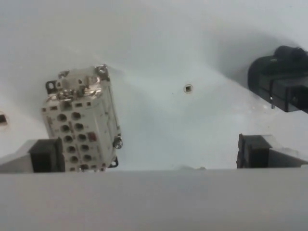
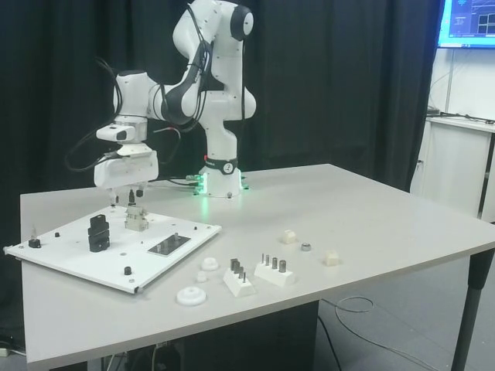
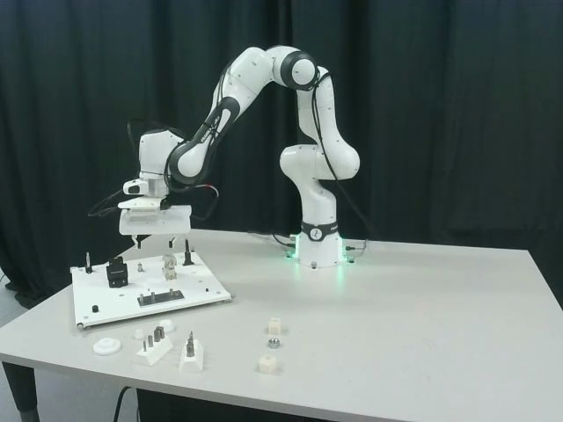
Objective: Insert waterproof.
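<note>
Above the white board (image 2: 77, 251) on the table (image 2: 371, 224), we see the hand (image 1: 150, 154) hovering empty, fingers spread, beside the multi-pin waterproof connector (image 1: 79, 127) standing upright on that board, apparently lining up to grasp it.

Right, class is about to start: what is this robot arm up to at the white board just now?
The white Franka arm has its gripper hovering above a white board on the grey table. The fingers are open and hold nothing. Directly below sits a multi-pin connector, fixed to the board, and a black block stands beside it. Small white parts lie on the table off the board. Nothing has been inserted yet, as far as the views show.
</note>
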Controlling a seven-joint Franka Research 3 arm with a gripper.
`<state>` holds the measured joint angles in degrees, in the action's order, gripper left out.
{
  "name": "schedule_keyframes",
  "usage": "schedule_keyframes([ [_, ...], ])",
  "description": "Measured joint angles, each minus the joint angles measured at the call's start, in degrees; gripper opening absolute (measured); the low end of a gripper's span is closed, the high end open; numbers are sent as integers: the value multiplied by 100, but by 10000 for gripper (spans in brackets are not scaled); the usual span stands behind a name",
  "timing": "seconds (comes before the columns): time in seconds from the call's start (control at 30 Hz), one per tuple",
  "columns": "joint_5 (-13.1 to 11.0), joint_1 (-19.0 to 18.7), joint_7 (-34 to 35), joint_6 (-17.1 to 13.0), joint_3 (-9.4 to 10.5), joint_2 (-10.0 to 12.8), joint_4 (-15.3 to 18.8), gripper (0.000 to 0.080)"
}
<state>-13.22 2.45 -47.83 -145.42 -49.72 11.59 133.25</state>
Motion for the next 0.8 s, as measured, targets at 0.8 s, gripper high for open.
schedule_keyframes([
  [0.8,-5,0,1278,-190,14,324,-75,800],
])
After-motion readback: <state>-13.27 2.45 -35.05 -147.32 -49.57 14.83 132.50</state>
